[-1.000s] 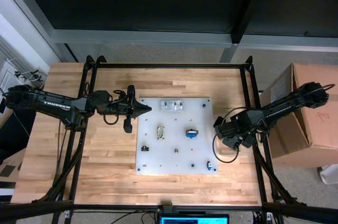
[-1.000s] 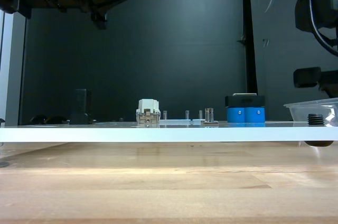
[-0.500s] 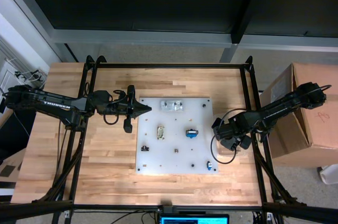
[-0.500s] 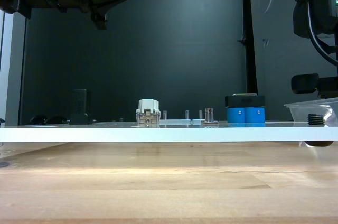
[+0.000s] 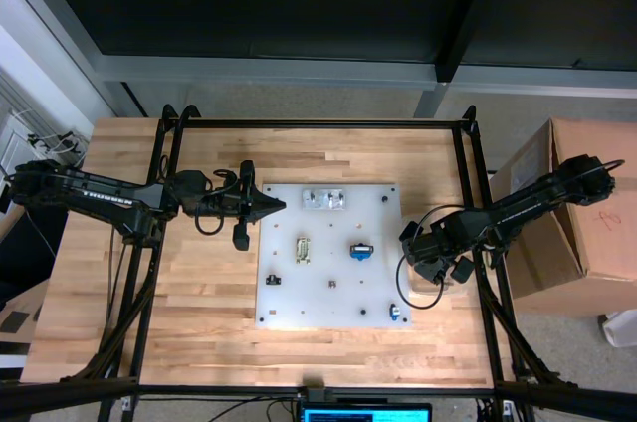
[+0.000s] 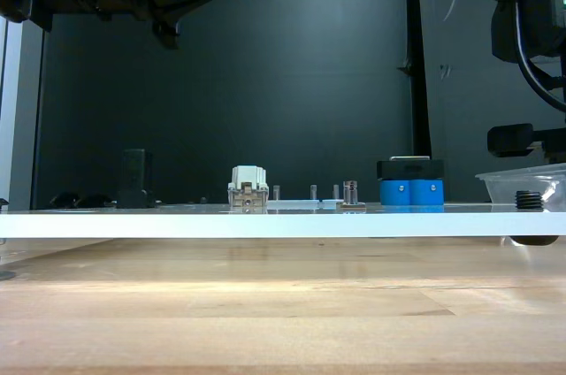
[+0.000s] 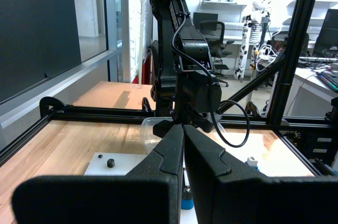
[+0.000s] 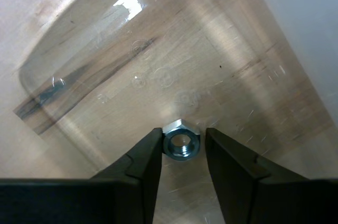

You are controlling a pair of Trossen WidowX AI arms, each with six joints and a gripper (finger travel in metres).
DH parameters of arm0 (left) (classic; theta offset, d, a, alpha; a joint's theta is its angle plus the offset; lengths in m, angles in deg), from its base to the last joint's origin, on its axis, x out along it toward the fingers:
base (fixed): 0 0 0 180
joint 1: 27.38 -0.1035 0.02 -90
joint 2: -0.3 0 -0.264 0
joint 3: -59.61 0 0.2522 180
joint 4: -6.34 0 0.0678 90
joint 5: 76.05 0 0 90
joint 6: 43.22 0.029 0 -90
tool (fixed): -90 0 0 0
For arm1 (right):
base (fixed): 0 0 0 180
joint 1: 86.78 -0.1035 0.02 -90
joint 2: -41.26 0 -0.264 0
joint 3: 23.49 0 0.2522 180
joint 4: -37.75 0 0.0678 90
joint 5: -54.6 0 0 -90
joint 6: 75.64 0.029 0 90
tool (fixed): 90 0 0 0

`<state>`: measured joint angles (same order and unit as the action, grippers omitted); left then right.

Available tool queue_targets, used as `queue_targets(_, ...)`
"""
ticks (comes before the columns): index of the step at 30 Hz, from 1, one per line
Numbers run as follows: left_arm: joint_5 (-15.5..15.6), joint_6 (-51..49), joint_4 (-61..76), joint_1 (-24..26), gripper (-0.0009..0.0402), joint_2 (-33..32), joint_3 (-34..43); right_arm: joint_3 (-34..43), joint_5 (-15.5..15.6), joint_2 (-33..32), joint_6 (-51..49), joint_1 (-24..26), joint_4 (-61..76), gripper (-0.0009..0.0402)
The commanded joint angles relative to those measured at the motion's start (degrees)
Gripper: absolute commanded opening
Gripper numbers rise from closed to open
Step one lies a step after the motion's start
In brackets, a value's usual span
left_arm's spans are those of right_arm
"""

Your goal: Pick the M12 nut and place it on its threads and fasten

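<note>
The small silver M12 nut [image 8: 181,143] lies flat on the floor of the clear tray [image 8: 105,76], clear of its stud. My right gripper [image 8: 182,134] is down in the tray with its fingers drawn in against the nut's two sides. From above, the right gripper [image 5: 438,268] hangs over the tray [image 5: 430,291], just off the white board's right edge. The black ribbed stud [image 6: 529,201] stands bare, also seen from above as the stud [image 5: 395,312] at the board's near right. My left gripper [image 5: 274,205] hovers shut at the board's far left edge, holding nothing.
The white board [image 5: 299,293] carries a blue block [image 5: 360,251], a grey connector [image 5: 303,249] and a silver fitting [image 5: 323,200]. A cardboard box [image 5: 572,213] stands off the table's right side. Black frame rails [image 5: 318,124] ring the table.
The right gripper came down into the tray over the first half second, then held still. The left arm has not moved.
</note>
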<state>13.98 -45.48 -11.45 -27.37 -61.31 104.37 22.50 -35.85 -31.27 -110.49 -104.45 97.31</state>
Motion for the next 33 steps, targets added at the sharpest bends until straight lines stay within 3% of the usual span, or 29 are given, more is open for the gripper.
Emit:
queue_targets(1,0.00,0.02,0.00,-0.02,0.0000,0.00,0.02,0.07,0.02,0.00,-0.11,-0.02,0.20,0.0075)
queue_targets(12,0.00,0.02,0.00,0.00,0.0000,0.00,0.02,8.20,-0.04,0.07,-0.59,-0.26,7.69,0.0003)
queue_targets(18,0.00,0.02,0.00,0.00,0.0000,0.00,0.02,16.70,-0.07,-1.07,-3.34,-0.68,14.01,0.0005)
queue_targets(24,0.00,0.02,0.00,-0.02,0.0000,0.00,0.02,26.32,-0.22,-7.19,-4.70,-2.84,16.94,0.0009)
queue_targets(33,0.00,0.02,-0.02,0.00,0.0000,0.00,0.02,40.96,-0.22,-21.84,-6.78,-5.75,17.00,0.0008)
